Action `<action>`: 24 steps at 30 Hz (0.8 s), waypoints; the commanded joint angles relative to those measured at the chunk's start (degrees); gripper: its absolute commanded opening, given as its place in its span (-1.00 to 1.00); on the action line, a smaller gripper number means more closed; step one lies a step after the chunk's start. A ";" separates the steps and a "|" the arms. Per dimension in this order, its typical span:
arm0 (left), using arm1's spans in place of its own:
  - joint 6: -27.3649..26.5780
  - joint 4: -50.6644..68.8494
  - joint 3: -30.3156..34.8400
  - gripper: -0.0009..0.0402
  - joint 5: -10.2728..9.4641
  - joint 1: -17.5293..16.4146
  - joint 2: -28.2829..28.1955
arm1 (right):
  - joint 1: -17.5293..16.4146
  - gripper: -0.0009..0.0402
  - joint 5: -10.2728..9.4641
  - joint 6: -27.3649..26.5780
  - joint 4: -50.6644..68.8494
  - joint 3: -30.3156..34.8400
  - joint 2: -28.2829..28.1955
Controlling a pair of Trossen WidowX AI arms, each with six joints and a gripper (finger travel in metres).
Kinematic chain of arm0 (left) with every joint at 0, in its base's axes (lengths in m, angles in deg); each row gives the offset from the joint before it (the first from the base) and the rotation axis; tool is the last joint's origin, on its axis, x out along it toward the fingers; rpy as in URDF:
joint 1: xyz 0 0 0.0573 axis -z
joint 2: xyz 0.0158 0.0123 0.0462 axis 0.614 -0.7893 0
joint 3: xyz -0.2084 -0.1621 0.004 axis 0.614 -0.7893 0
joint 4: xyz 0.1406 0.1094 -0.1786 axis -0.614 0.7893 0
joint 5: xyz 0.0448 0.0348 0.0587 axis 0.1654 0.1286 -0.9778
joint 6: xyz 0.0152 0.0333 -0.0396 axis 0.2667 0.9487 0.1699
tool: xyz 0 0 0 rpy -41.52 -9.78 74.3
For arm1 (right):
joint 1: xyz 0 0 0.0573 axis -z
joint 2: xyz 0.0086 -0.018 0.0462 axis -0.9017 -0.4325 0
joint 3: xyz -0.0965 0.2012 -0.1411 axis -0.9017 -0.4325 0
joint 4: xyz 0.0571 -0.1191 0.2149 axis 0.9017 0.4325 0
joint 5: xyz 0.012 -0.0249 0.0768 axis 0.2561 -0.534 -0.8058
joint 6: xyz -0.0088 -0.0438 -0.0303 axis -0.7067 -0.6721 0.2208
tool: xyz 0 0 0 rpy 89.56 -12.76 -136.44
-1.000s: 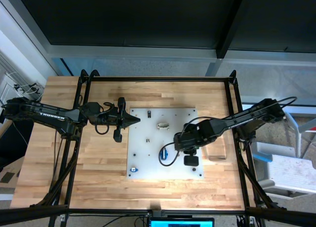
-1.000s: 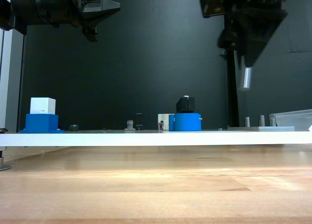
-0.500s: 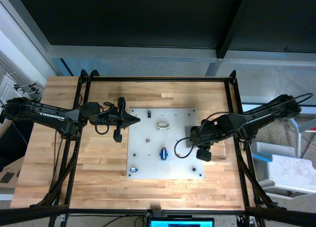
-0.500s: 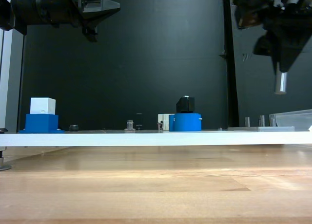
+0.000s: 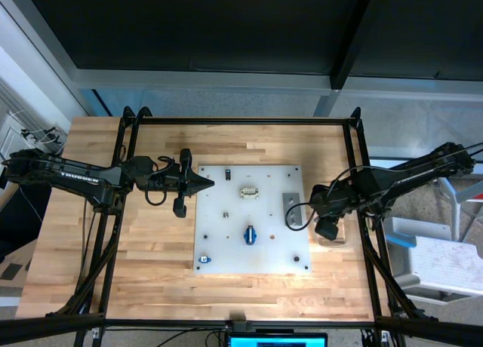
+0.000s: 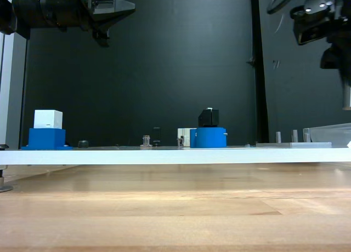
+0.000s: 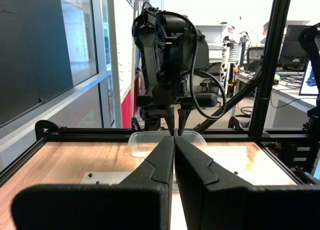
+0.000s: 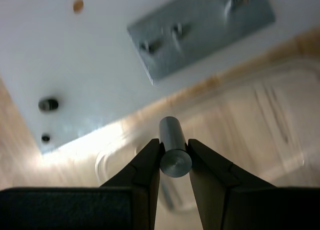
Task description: Pick the 16mm cylinder and place it in the container
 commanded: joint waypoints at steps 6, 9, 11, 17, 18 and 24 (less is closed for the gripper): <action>0.02 0.02 0.02 -0.96 0.00 0.00 -0.02 | 0.00 -0.83 -6.36 -2.01 1.90 -3.45 2.69; 0.02 0.00 0.02 -0.96 0.00 0.00 -0.02 | 0.04 -0.83 -6.08 -2.01 1.16 -5.01 3.15; 0.02 0.02 0.02 -0.96 0.00 -0.02 0.00 | 0.11 -0.82 -7.28 -2.38 -0.22 -6.25 3.21; 0.02 0.00 0.02 -0.96 0.00 0.00 -0.02 | 0.20 -0.82 -13.00 -2.73 -6.67 -10.49 3.21; 0.02 0.00 0.02 -0.96 0.00 0.00 -0.02 | 0.20 -0.82 -13.49 -2.71 -7.50 -11.08 3.21; 0.02 0.00 0.02 -0.96 0.00 0.00 -0.02 | 0.24 -0.82 -13.86 -1.99 -9.38 -12.90 3.17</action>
